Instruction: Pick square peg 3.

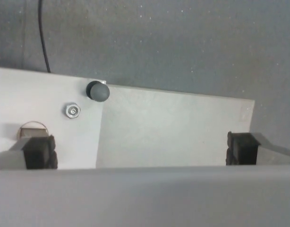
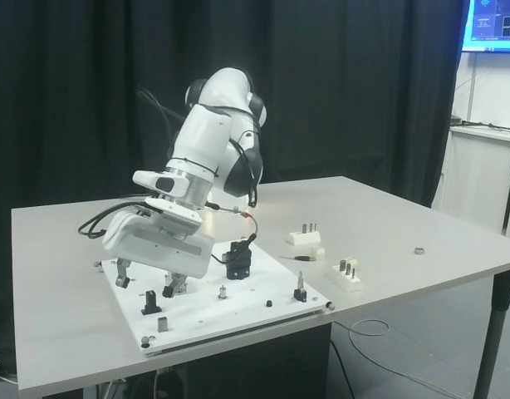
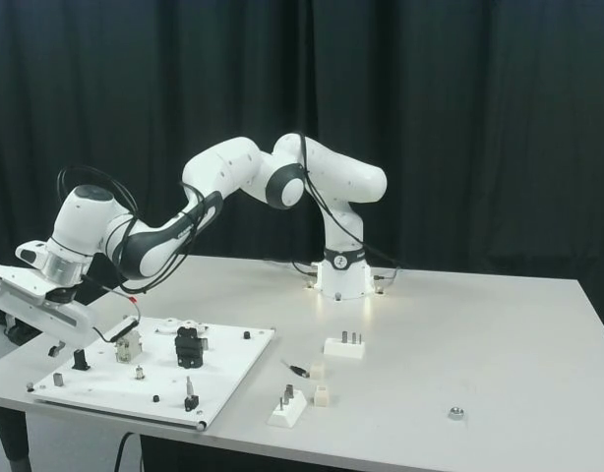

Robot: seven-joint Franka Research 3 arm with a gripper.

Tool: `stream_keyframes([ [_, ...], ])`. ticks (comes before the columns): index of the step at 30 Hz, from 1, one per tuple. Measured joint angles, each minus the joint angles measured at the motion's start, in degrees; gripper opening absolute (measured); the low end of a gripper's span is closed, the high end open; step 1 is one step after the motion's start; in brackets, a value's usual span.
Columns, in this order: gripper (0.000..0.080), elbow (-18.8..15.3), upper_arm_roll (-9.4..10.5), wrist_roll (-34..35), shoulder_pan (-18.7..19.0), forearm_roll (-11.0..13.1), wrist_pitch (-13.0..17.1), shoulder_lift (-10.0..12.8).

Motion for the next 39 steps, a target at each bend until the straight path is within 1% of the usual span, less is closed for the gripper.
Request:
stream_keyframes([
  [7, 0.0800, 0.0, 0.03, 0.0, -0.1, 0.0, -0.4, -0.3],
  [20, 0.0800, 0.0, 0.63, 0.0, -0.2, 0.0, -2.2, -1.2],
  [39, 0.0800, 0.0, 0.80, 0.9, -0.6, 0.3, -2.5, -1.3],
])
